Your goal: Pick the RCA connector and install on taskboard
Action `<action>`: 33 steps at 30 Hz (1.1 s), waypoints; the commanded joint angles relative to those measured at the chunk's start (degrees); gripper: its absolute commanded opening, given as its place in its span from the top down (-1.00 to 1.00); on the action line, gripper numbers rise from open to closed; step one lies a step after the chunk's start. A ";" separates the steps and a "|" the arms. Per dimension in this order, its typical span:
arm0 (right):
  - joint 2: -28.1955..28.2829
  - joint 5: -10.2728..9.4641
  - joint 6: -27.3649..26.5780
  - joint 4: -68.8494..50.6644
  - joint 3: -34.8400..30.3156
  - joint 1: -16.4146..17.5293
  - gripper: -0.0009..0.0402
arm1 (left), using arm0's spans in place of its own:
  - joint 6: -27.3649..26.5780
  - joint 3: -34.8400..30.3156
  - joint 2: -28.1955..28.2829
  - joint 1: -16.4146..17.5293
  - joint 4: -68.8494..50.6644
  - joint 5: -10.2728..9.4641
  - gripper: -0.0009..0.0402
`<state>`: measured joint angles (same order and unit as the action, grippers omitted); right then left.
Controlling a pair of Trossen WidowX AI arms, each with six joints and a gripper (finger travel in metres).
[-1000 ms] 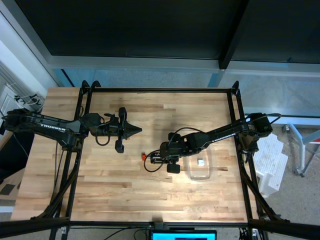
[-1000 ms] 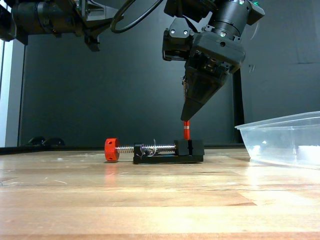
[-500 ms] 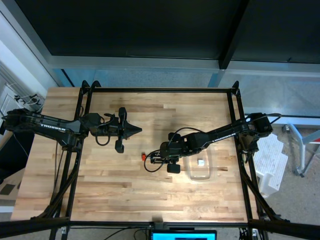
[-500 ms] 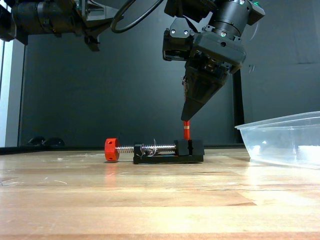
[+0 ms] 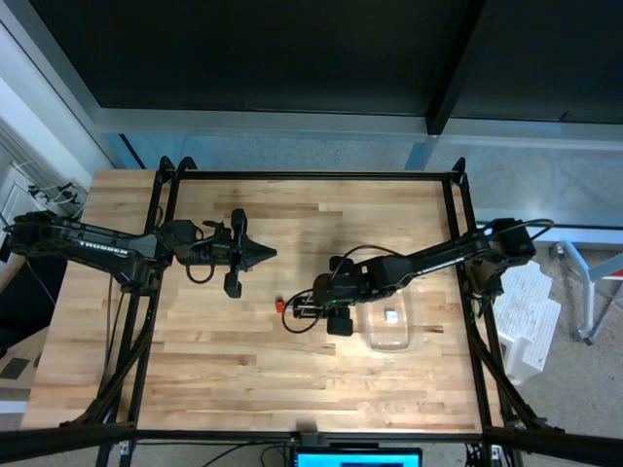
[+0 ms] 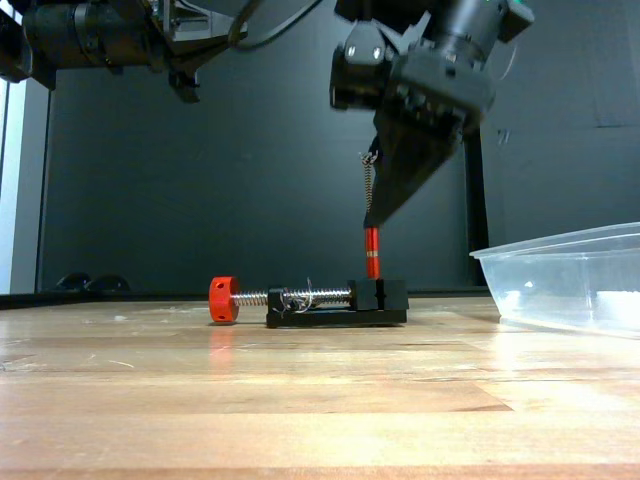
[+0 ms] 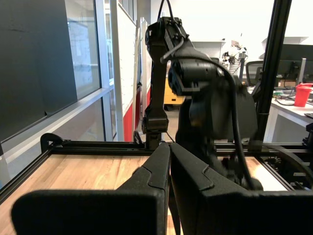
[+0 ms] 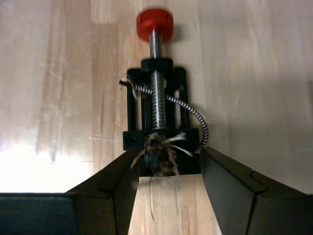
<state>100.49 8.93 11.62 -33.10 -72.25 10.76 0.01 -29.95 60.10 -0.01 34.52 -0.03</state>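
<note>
Moved: right gripper [image 6: 371,216], now higher over the taskboard [image 6: 385,300] than half a second ago. More of the RCA connector [image 6: 372,252] shows beneath its tips.

- Right gripper: directly above the taskboard's block end, tips just over the connector's top; contact cannot be told. Fingers spread wide, released, clasping nothing.
- RCA connector: red plug with a gold band, standing upright in the taskboard's block end. Frayed braid at its top, blurred in the right wrist view.
- Taskboard: black fixture lying flat on the table [image 6: 300,400]. A threaded screw [image 8: 155,98] runs along it to a red knob [image 6: 222,299] at the end opposite the connector.
- Cable [image 8: 193,110]: black-and-white braid, crossing the taskboard's frame over the screw.
- Left gripper [image 5: 265,254]: raised, out past the taskboard's knob end and apart from it. Fingers pressed together on nothing.
- Tray [image 6: 560,270]: clear plastic, beside the taskboard's block end, not touching it; small white piece [image 5: 390,315] inside.
</note>
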 commanded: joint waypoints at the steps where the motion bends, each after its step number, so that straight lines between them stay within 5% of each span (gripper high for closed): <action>1: -2.36 0.04 -0.02 -0.90 -0.20 0.02 0.04 | 0.00 0.00 0.00 0.02 0.02 0.00 0.96; 24: -11.87 0.31 -0.76 -4.96 -0.17 -0.04 0.03 | 0.00 0.00 0.00 0.02 0.02 0.00 0.96; 33: -21.40 0.46 -5.90 6.10 5.53 -2.75 0.40 | 0.00 0.00 0.00 0.02 0.02 0.00 0.96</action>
<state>80.53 9.43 6.59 -29.08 -67.99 8.54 -0.01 -29.95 60.10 -0.01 34.52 -0.05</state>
